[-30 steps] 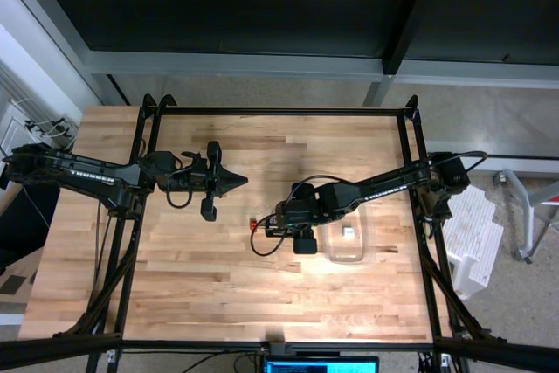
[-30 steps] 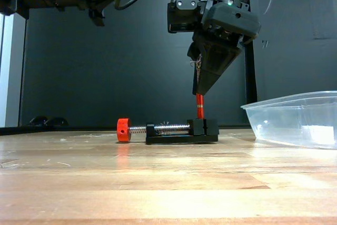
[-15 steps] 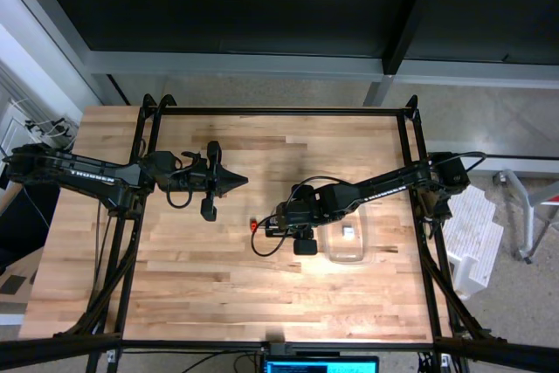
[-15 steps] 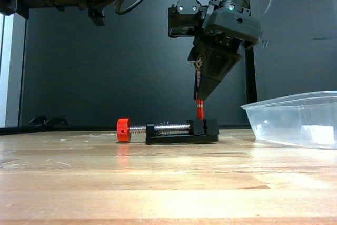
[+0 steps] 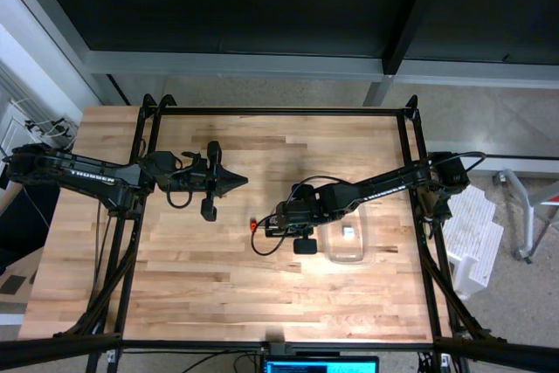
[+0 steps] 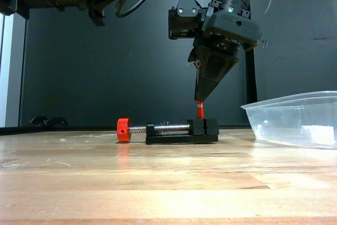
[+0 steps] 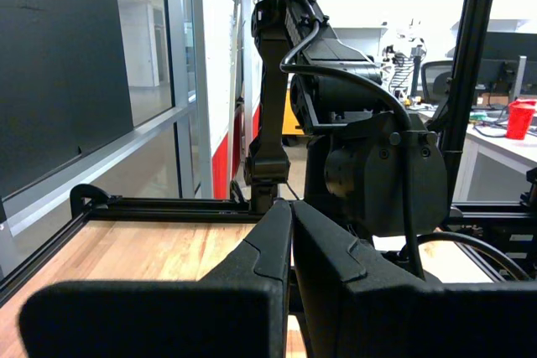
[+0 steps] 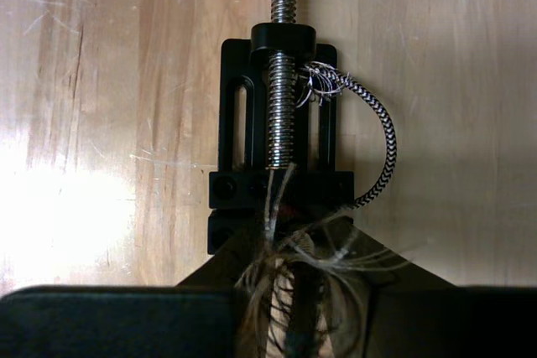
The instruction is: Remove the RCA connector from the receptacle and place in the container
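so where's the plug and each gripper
red plug (image 6: 199, 110): low view, body, upright in black block (image 6: 181, 130)
right gripper (image 6: 199, 98): low view, nose, at plug's top
left gripper (image 5: 244, 181): high view, nose, parked left

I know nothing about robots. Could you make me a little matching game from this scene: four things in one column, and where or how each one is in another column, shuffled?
1. RCA connector
2. container
3. left gripper
4. right gripper

A. clear, on the table to the right of the receptacle
B. shut, held above the table's left part, gripping nothing
C. red, upright in the receptacle
D. pointing down, tip at the RCA connector's top

Pairs: 1-C, 2-A, 3-B, 4-D
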Motion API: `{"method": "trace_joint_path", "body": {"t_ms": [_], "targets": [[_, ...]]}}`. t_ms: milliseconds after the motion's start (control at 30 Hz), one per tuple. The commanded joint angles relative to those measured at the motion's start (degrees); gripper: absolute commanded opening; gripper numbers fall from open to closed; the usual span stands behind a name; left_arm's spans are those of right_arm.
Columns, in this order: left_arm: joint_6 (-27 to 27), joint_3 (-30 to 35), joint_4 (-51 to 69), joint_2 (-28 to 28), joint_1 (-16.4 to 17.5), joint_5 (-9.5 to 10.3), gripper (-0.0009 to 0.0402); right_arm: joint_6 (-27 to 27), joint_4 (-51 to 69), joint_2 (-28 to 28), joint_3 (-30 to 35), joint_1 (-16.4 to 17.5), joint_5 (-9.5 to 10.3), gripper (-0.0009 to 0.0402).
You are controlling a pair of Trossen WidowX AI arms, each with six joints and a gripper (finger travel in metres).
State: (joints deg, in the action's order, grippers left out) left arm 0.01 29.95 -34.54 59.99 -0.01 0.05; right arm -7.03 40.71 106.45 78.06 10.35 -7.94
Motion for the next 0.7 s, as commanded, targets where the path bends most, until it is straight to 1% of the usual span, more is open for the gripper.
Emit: {"method": "trace_joint_path", "body": {"t_ms": [33, 367, 567, 700], "targets": [[0.0, 0.0, 0.0, 0.0, 0.0, -0.02, 0.0, 0.0, -0.1, -0.1, 0.0, 0.0, -0.07, 0.0033], [0.0, 0.0, 0.0, 0.0, 0.0, -0.02, 0.0, 0.0, -0.2, -0.2, 0.0, 0.0, -0.07, 0.0002], [0.0, 0.0, 0.0, 0.0, 0.0, -0.02, 0.0, 0.0, 0.0, -0.9, 0.1, 0.0, -0.11, 0.0], [0.0, 0.0, 0.0, 0.0, 0.0, -0.02, 0.0, 0.0, 0.4, -1.4, 0.1, 0.0, -0.61, 0.0]]}}
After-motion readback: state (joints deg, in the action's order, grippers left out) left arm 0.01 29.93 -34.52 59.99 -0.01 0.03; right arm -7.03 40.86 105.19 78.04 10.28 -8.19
